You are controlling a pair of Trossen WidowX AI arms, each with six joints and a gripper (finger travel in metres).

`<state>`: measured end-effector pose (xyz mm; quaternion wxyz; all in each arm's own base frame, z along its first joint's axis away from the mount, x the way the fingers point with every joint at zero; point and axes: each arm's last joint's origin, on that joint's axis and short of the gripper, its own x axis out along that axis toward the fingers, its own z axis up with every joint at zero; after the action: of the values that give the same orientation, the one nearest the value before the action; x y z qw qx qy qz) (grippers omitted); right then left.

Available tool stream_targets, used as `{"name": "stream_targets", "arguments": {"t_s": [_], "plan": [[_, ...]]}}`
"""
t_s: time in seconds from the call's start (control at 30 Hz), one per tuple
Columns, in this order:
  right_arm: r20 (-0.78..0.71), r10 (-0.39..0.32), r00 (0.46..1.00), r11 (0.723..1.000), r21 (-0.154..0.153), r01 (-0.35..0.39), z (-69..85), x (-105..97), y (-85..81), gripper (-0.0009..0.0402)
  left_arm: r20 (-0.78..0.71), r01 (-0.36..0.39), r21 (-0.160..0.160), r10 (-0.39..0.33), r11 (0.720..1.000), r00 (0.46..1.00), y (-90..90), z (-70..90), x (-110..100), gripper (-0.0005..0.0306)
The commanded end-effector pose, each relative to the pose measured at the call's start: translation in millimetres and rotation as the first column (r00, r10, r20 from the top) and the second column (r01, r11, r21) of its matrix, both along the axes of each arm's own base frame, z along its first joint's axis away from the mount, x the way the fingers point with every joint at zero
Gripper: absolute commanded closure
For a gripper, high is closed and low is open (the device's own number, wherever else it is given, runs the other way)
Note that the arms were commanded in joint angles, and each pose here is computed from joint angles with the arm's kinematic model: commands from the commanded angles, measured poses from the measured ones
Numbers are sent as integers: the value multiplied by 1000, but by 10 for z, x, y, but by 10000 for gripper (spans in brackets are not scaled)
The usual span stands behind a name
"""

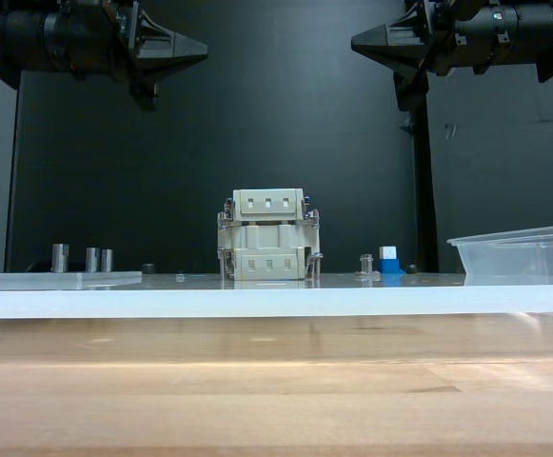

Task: Remove the HAN10-E connector and place it in the container

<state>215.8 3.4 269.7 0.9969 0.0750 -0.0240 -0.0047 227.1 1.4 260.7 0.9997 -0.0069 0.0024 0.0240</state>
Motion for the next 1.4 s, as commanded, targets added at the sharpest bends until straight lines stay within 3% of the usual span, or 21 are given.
{"name": "stream_targets", "arguments": {"t_s": [0.03, 0.93, 1.03, 1.23, 1.4], "plan": [[0, 0, 1000, 1000, 0, 0, 1, 0, 1, 393, 0, 0, 0, 0, 1000, 1000, 0, 0, 0, 300], [0, 1, 1000, 1000, 3, -1, 1, 0, 1, 393, 0, -1, 0, 1, 1000, 1000, 1, 0, -1, 300], [0, 13, 1000, 998, 54, -13, 23, 5, 5, 393, 0, -1, 0, 1, 1000, 1000, 1, 1, -1, 300], [-202, 24, 979, 999, 52, -14, 185, 90, 30, 393, 0, 0, 0, 0, 1000, 1000, 0, 1, -1, 300], [-379, 81, 922, 997, 31, -74, 367, 248, 196, 393, 0, 0, 0, 0, 1000, 1000, 1, 1, -1, 300]]}}
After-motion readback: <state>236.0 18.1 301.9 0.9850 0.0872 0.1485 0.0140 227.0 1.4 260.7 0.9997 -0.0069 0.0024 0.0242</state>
